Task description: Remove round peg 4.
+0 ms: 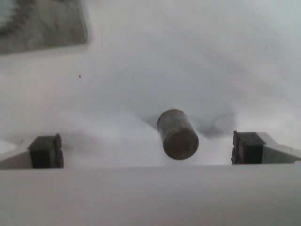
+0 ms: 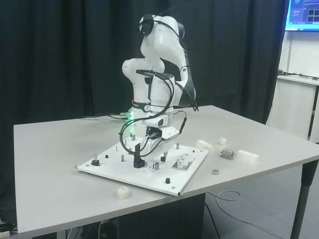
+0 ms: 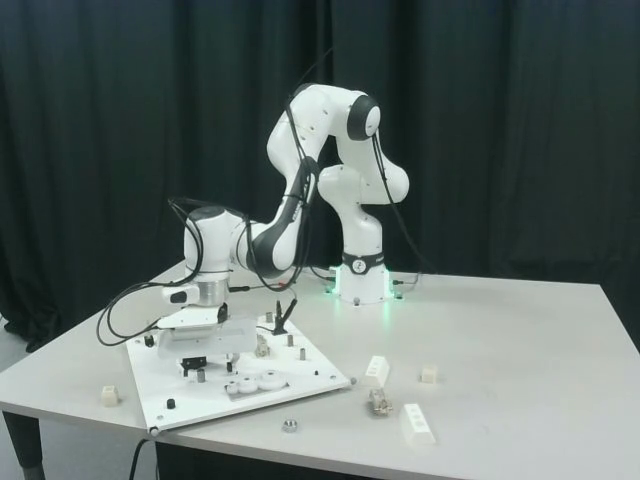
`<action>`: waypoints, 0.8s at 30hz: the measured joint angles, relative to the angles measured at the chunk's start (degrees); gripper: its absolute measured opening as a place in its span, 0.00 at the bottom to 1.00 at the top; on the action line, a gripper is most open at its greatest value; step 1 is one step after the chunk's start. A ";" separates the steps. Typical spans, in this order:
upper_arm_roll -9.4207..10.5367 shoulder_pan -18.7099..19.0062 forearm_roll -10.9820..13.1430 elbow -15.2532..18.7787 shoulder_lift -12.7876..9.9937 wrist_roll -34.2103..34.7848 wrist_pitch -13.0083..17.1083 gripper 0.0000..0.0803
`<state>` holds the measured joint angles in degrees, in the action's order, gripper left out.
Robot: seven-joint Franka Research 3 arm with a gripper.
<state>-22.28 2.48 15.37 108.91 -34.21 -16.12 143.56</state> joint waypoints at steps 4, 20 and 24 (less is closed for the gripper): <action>0.00 -0.02 0.55 -0.21 -0.07 -0.46 0.00 1.00; 0.08 -0.53 1.28 -2.34 -1.71 -1.29 0.00 1.00; 0.08 -0.67 1.32 -2.81 -2.17 -1.37 -0.03 1.00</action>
